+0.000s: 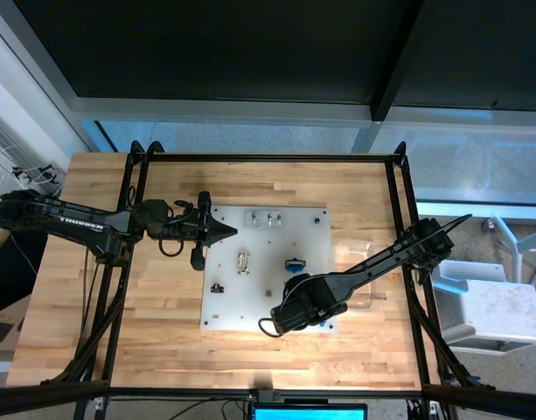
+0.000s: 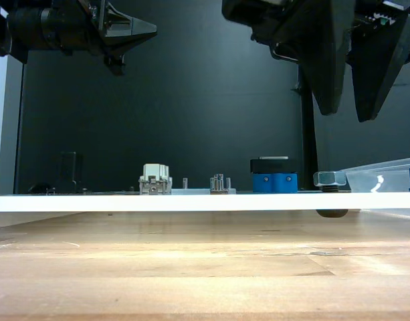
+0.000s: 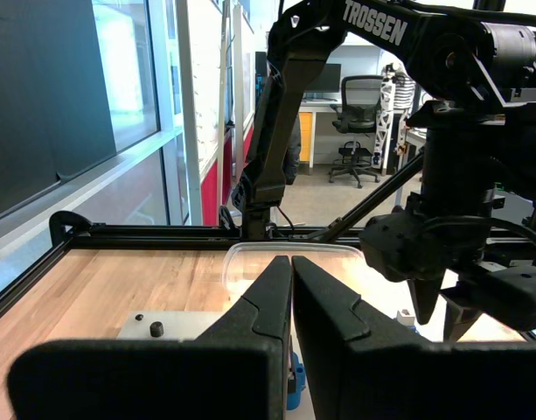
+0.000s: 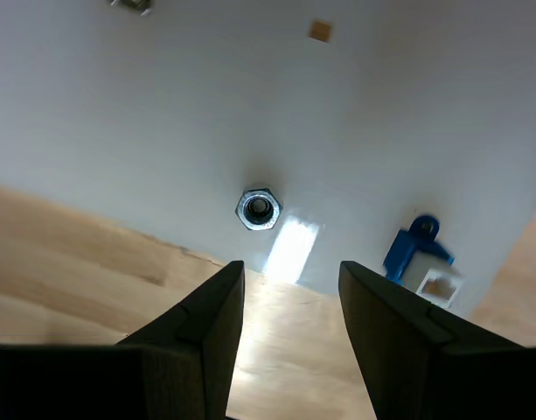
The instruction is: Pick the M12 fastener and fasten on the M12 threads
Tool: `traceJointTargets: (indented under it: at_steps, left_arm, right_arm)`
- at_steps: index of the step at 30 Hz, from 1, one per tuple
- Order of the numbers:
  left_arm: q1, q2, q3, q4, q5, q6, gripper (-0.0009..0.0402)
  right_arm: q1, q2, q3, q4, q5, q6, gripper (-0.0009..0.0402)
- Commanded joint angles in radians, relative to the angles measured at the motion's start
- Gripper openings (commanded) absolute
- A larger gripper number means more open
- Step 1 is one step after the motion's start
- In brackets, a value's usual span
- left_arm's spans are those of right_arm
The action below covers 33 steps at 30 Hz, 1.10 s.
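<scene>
Spotting the M12 fastener right on its stud, the M12 threads, hex faces up and a dark core showing through the bore. Sits low there, with just a sliver of black peeking beneath the silver in the low view. Stands on the white board close to its near right edge, just in front of the clear tray. Looking up from there: the right gripper, raised well clear of the fastener, fingers spread wide, wider than the fastener, gripping nothing at all. Near the fastener at the board's edge, a small blue connector; further left along the board, a blue block with a black cap. Over the board's far left part, the left gripper, held high, pointing right, fingers pressed together around nothing. Underneath it all, a wooden table.
</scene>
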Motion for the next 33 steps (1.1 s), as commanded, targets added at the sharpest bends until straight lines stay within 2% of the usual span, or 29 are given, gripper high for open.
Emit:
traceJointTargets:
  at_steps: [1, 5, 8, 11, 15, 18, 20, 22, 28, 30, 33]
  left_arm:
    - [0.000, 0.000, 0.000, 0.000, 0.000, 0.000, 0.0000]
    - [0.000, 0.000, 0.000, 0.000, 0.000, 0.000, 0.0000]
    - [0.000, 0.000, 0.000, 0.000, 0.000, 0.000, 0.0000]
    - [0.000, 0.000, 0.000, 0.000, 0.000, 0.000, 0.0000]
    - [0.000, 0.000, 0.000, 0.000, 0.000, 0.000, 0.0000]
    - [0.000, 0.000, 0.000, 0.000, 0.000, 0.000, 0.0000]
    - [0.000, 0.000, 0.000, 0.000, 0.000, 0.000, 0.0000]
    - [0.000, 0.000, 0.000, 0.000, 0.000, 0.000, 0.0000]
    - [0.000, 0.000, 0.000, 0.000, 0.000, 0.000, 0.0000]
    - [0.000, 0.000, 0.000, 0.000, 0.000, 0.000, 0.0000]
    - [0.000, 0.000, 0.000, 0.000, 0.000, 0.000, 0.0000]
  right_arm:
    - [0.001, 0.002, 0.000, 0.000, 0.001, -0.215, 0.0149]
    - [0.000, 0.002, 0.000, 0.000, 0.013, -0.503, 0.0149]
    - [0.001, 0.002, 0.000, 0.005, -0.002, -0.633, 0.0149]
    - [0.003, 0.002, 0.000, 0.005, -0.005, -0.819, 0.0149]
    - [0.003, 0.002, -0.002, 0.006, 0.016, -0.893, 0.0148]
    - [0.000, 0.002, -0.005, 0.006, 0.052, -0.963, 0.0141]
    - [0.000, 0.002, -0.005, 0.006, 0.072, -1.005, 0.0129]
    - [-0.001, 0.002, -0.005, 0.006, 0.087, -1.005, 0.0106]
    - [-0.007, 0.002, -0.008, 0.024, 0.085, -1.067, -0.0006]
    - [-0.007, 0.002, -0.020, 0.033, 0.085, -1.075, 0.0008]
    - [-0.007, 0.002, -0.058, 0.050, 0.084, -1.083, -0.0002]
